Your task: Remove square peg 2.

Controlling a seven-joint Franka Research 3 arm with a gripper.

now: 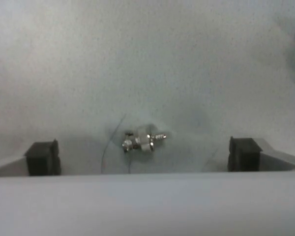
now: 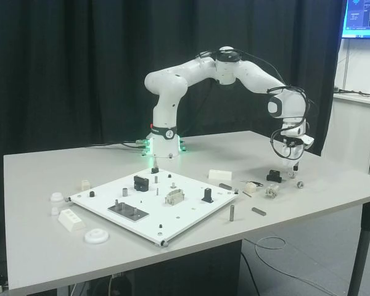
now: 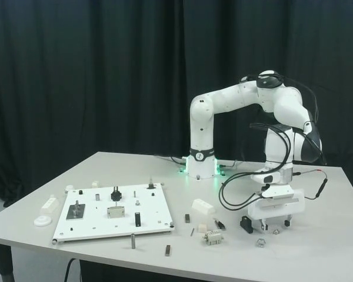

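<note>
Hovering with gripper [image 1: 142,157] fingers [image 1: 43,158] spread wide apart and holding nothing, just above a small metal fitting [image 1: 143,140] lying on the grey table [image 2: 333,179]. Sitting well away from that fitting, the white board [image 2: 191,216]; cannot tell which piece there is square peg 2.

I count one white board [image 2: 153,208] on my desk [image 2: 37,185], one small metal screw fitting [image 1: 143,140] beneath me, two black fingertips [image 1: 43,158].

My arm [image 2: 197,71]: white rounded links, black cables looping at the wrist, green-lit base [image 2: 163,150], black-padded tool [image 3: 273,222].
</note>
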